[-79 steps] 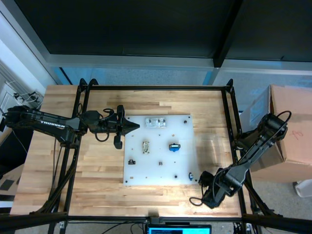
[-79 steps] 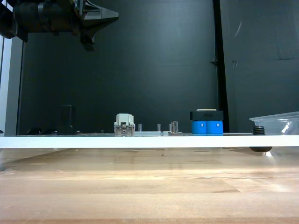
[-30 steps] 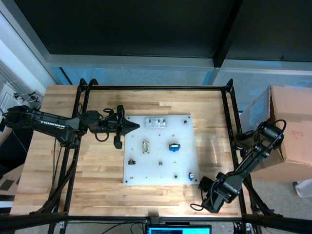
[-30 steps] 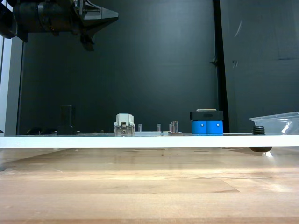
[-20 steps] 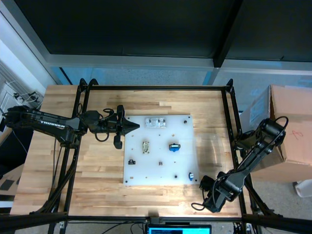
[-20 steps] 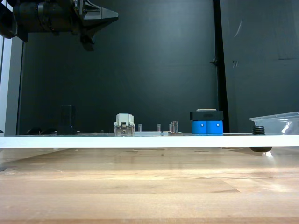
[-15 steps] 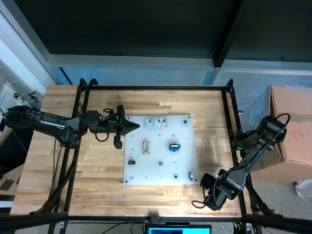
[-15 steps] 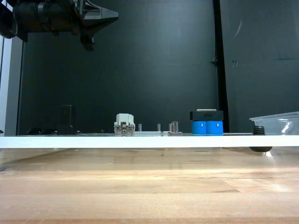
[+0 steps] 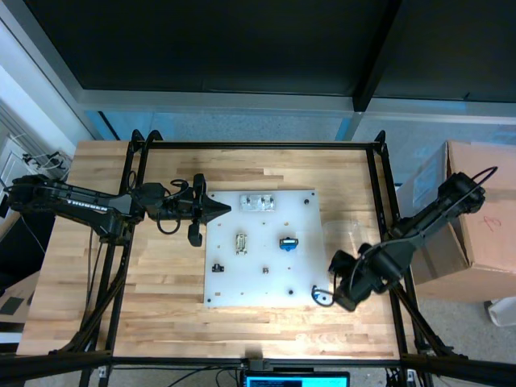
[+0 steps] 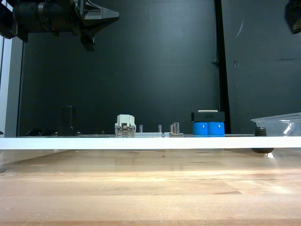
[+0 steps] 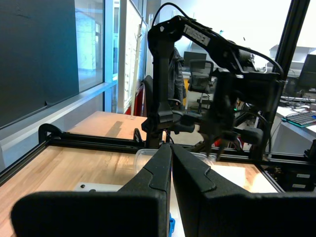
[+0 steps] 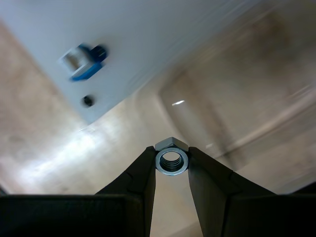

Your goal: Unfasten the M12 nut and place it in the container

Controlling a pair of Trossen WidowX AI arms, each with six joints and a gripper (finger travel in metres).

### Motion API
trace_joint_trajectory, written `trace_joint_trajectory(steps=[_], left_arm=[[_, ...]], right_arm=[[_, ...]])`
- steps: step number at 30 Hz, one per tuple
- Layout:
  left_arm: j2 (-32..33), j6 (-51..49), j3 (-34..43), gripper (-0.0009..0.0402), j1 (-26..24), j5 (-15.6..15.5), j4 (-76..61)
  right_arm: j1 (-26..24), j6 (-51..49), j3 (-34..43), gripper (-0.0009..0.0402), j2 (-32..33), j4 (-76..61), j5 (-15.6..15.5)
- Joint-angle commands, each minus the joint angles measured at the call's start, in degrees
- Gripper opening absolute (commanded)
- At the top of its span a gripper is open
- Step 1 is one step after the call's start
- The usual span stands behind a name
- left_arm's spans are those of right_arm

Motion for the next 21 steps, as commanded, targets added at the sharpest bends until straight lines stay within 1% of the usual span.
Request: trace_joint_trajectory(steps=[1, 4, 7, 9, 13, 16, 18, 21], left_arm=[[0.02, 0.02, 0.0, 0.0, 0.0, 0.02, 0.0], [0.02, 0.02, 0.0, 0.0, 0.0, 0.02, 0.0], [0.02, 0.02, 0.0, 0.0, 0.02, 0.0, 0.0], [0.02, 0.02, 0.0, 0.0, 0.02, 0.0, 0.0], [0.02, 0.02, 0.0, 0.0, 0.0, 0.0, 0.0], [0.02, 0.0, 0.0, 0.0, 0.0, 0.0, 0.0], [0.02, 0.0, 0.0, 0.0, 0.02, 0.02, 0.0], [0.02, 0.02, 0.0, 0.0, 0.02, 0.0, 0.0]], right_arm=[[-2.84, -3.67, -2.08, 0.001, -1.44, 0.02, 0.61], [-5.18, -5.66, -5.03, 0.0013, -2.34, 1.73, 0.55], [-6.51, -6.08, -6.47, 0.0042, -2.4, 2.12, 0.81], [-6.71, -6.03, -7.08, 0.0078, -2.64, 2.19, 0.83], [-6.78, -5.64, -7.85, 0.0168, -3.28, 2.29, 0.83], [-6.91, -5.64, -7.82, 0.0228, -3.98, 2.23, 0.81], [-7.17, -5.64, -7.85, 0.0259, -4.35, 2.03, 0.81], [-8.0, -5.9, -7.85, 0.0288, -5.01, 1.79, 0.81]])
